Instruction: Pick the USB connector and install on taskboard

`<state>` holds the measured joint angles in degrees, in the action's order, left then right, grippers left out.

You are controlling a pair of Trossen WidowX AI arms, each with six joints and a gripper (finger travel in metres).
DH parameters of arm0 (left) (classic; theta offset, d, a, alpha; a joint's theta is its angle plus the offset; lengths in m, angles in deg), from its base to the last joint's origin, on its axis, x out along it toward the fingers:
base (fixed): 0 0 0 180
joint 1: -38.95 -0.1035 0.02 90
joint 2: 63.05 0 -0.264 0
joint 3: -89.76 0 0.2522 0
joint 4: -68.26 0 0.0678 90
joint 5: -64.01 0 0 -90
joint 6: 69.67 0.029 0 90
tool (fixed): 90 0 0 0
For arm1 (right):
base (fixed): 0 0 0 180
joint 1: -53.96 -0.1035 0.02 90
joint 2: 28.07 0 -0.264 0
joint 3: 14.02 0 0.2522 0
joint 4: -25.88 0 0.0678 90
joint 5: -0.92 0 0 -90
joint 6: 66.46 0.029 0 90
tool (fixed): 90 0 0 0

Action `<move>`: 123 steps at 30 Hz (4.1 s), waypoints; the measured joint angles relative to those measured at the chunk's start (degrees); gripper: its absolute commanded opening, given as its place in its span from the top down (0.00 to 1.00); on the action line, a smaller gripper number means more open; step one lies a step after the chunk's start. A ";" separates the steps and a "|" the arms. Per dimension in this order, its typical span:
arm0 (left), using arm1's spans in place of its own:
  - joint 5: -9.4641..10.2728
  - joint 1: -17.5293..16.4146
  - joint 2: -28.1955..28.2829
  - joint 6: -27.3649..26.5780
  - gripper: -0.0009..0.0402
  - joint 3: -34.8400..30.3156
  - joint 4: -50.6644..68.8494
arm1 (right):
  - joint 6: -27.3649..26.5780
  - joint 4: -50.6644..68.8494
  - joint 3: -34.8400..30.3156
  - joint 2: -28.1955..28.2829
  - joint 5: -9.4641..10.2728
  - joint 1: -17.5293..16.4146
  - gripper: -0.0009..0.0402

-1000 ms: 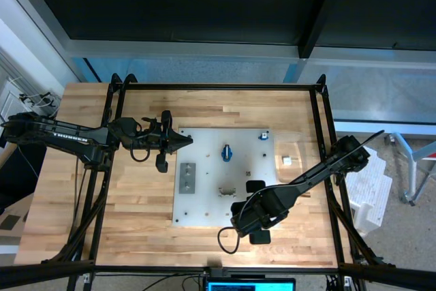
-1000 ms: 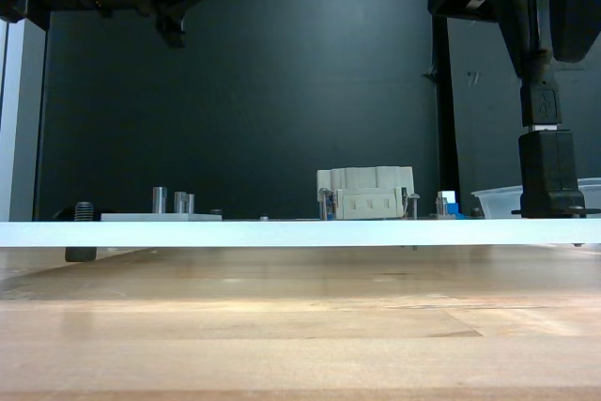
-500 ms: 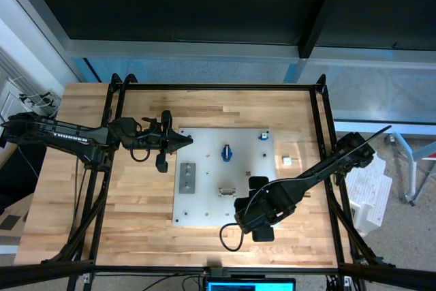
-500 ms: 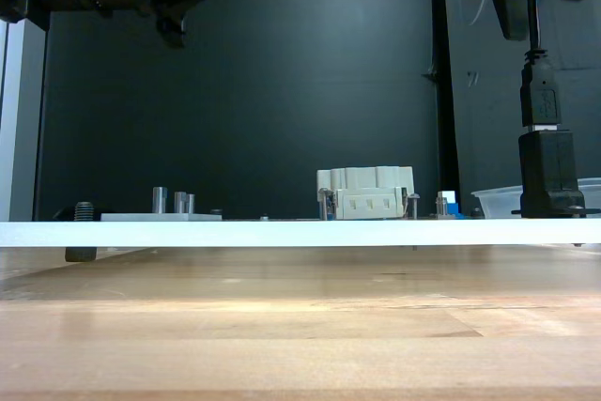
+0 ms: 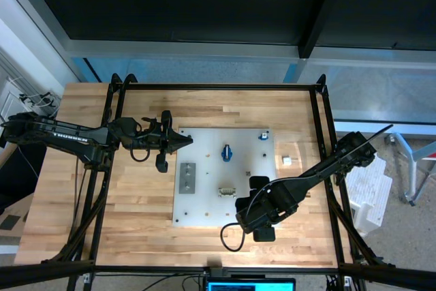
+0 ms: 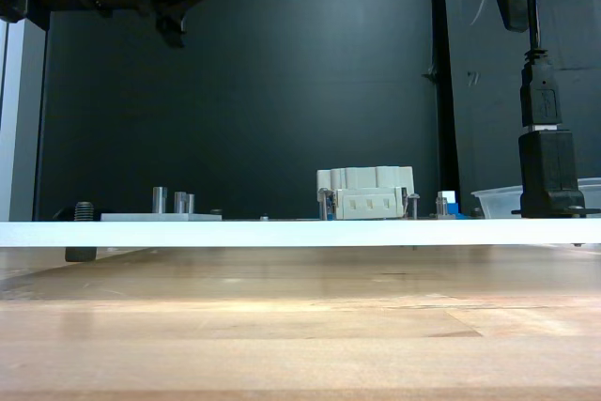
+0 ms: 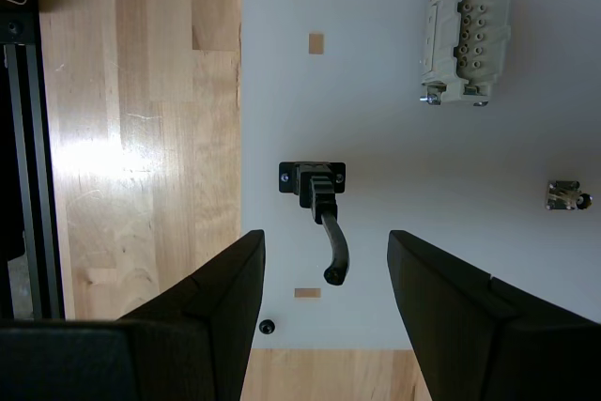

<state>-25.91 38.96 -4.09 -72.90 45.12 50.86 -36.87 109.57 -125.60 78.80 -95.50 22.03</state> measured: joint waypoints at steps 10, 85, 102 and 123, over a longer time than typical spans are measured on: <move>-0.02 0.00 0.00 -0.02 0.98 0.00 0.00 | -1.44 -0.28 0.00 -2.08 -0.09 1.42 0.54; -0.02 0.00 0.00 -0.02 0.98 0.00 -0.02 | -27.30 -94.07 58.60 -44.89 6.58 33.29 0.98; 0.00 0.00 -0.02 -0.02 0.98 0.00 0.00 | -27.19 -96.89 62.77 -45.03 6.58 33.90 0.98; 0.00 0.00 -0.02 -0.02 0.98 0.00 -0.02 | -29.70 -95.89 61.83 -44.78 6.54 33.42 0.98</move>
<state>-25.91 38.96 -4.11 -72.92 45.12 50.84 -66.58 13.69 -63.76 34.02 -88.96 55.45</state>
